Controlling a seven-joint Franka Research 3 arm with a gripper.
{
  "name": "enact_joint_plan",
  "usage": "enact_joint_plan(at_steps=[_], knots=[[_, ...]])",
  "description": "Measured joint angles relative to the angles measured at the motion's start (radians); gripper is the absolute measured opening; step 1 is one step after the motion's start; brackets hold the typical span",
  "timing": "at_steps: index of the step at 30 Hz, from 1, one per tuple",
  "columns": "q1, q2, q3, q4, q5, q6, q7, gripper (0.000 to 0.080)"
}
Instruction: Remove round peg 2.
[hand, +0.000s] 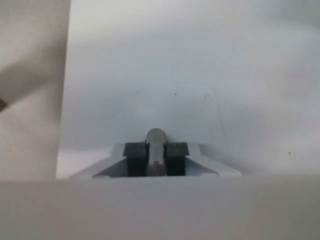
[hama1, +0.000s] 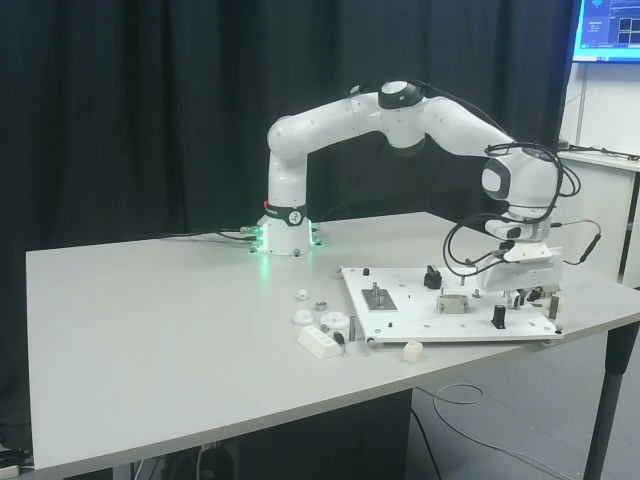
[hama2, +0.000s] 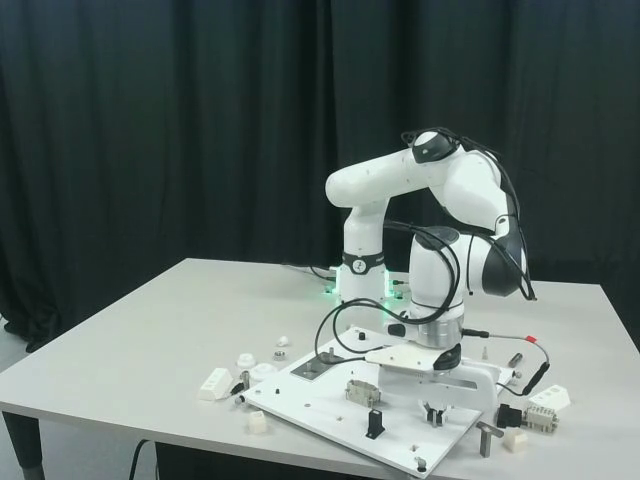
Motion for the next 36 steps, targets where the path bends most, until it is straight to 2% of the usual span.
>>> enact_joint_plan(at_steps=[36], knots=[[0.016, 0.001, -0.020, 0.000, -0.016, -0.002, 0.061, 0.0075]])
